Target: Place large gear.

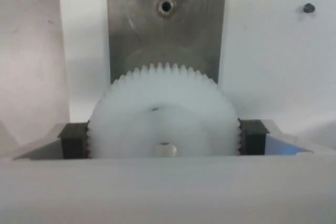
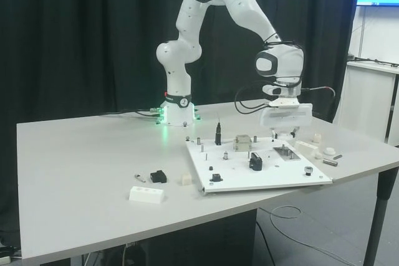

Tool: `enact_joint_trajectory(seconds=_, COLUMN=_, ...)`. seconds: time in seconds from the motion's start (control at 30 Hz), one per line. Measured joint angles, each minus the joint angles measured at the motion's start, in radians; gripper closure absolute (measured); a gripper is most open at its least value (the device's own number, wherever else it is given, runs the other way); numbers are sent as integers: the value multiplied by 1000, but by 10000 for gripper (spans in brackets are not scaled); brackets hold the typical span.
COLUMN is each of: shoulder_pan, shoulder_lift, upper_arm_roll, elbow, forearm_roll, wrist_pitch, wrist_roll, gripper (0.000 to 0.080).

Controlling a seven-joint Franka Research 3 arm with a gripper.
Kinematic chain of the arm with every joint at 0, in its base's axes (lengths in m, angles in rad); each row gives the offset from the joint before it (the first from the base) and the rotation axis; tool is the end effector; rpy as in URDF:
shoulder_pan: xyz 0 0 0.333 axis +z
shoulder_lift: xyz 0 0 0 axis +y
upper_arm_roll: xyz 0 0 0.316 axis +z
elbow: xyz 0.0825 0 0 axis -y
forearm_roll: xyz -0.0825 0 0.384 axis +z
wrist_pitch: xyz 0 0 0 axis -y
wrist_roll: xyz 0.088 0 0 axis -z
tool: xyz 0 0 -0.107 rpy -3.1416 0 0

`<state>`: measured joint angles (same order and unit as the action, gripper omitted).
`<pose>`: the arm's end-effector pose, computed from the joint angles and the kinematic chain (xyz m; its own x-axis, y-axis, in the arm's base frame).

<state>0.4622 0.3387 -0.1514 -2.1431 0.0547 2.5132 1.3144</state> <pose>0.5474 0.1760 0.2488 0.5075 -0.8613 0.0251 -0.8607 -0.5081 -0.0311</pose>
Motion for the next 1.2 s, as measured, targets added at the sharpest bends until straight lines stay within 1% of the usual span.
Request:
enact_joint_trajectory(seconds=0.2, shoulder_pan=0, shoulder_lift=-11, upper_arm_roll=-4, elbow=0, forearm_roll=0, wrist_pitch=-9, wrist_roll=0, gripper=207)
enact_joint_trajectory(seconds=0.93, shoulder_pan=0, shoulder_lift=-10, upper_arm_roll=-12, elbow=-1, forearm_roll=-5, wrist_pitch=-9, wrist_roll=-23, gripper=207)
enact_joint_trajectory(seconds=1.07, shoulder_pan=0, shoulder_lift=-10, upper_arm_roll=-20, elbow=1, forearm_roll=-12, wrist_pitch=-8, wrist_roll=-24, gripper=207)
enact_joint_trajectory(seconds=1.2, shoulder_pan=0, shoulder_lift=-10, upper_arm_roll=-38, elbow=6, forearm_roll=-32, wrist_pitch=-8, wrist_roll=-24, gripper=207)
